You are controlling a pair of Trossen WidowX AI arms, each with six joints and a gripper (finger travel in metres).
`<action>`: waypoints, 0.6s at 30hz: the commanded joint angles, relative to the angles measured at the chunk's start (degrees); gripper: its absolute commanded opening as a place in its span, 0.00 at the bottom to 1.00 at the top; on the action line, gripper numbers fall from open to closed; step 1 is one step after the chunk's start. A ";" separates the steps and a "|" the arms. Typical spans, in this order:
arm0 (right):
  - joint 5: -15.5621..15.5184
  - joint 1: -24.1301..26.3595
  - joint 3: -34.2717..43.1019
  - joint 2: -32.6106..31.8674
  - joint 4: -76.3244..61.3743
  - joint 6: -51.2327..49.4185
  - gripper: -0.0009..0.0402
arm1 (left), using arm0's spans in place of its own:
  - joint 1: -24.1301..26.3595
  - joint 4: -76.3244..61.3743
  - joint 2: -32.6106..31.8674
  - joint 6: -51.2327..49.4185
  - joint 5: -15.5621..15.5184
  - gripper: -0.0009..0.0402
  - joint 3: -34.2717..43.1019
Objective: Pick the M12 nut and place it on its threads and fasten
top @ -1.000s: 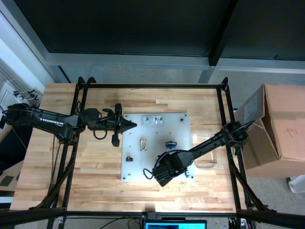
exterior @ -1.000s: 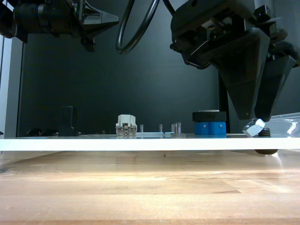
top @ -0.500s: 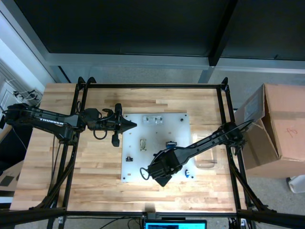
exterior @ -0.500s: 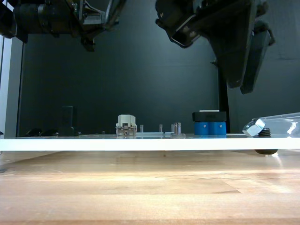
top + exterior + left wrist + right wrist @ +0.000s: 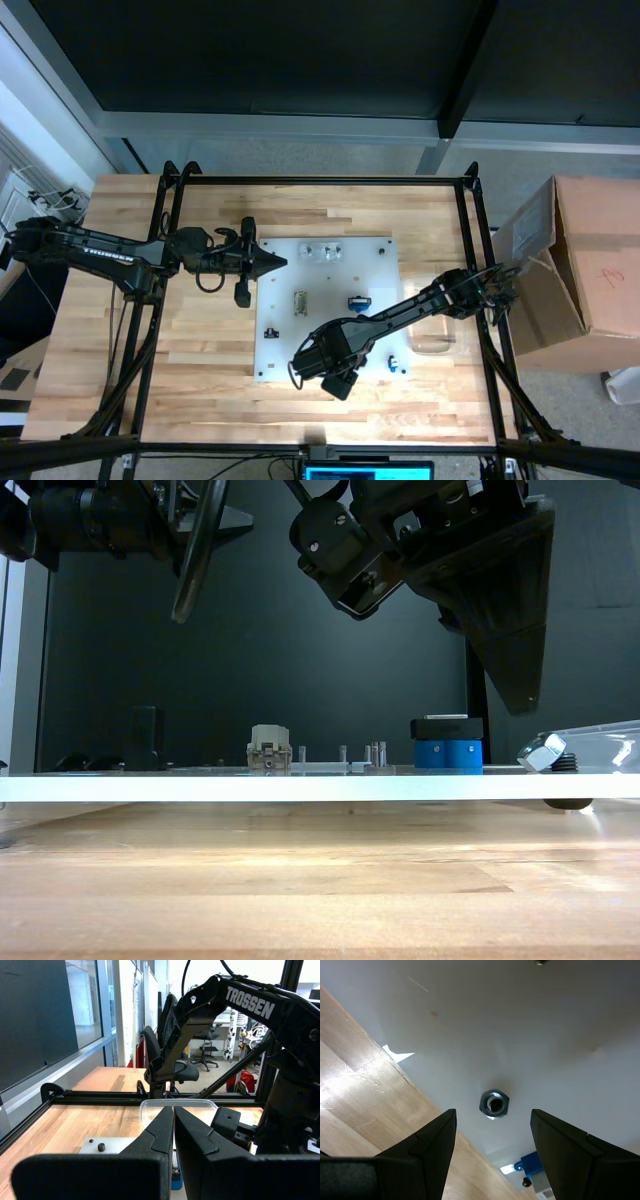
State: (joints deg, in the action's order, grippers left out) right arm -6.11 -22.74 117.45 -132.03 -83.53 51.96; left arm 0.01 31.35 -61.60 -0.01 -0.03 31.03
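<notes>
The silver nut [image 5: 543, 752] sits tilted on its stud [image 5: 566, 763] (outside the clear tray [image 5: 433, 350]), below the spread right gripper [image 5: 492, 1112]; the left gripper [image 5: 174, 1125], pressed together, hovers by the board's [image 5: 300, 340] far-left edge.

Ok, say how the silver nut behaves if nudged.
The nut sits tilted at its stud, so a nudge may tip it off. Flat hex sides: likely slides, not rolls. Right gripper open above it; left gripper shut over board's far-left.
</notes>
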 commanded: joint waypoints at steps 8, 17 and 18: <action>0.59 -0.02 -2.10 -0.85 1.22 -1.22 0.52 | 0.00 0.02 0.00 0.00 0.00 0.02 0.00; 0.66 0.04 -4.79 -0.83 2.75 -2.16 0.45 | -0.02 0.00 0.00 0.00 0.02 0.02 0.00; 0.70 0.04 -4.81 -0.83 2.78 -2.16 0.43 | 0.00 -0.02 0.00 0.00 0.02 0.02 0.00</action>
State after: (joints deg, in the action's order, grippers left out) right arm -5.58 -22.65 112.81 -132.86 -80.75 49.76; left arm 0.01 31.33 -61.58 -0.03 -0.03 31.00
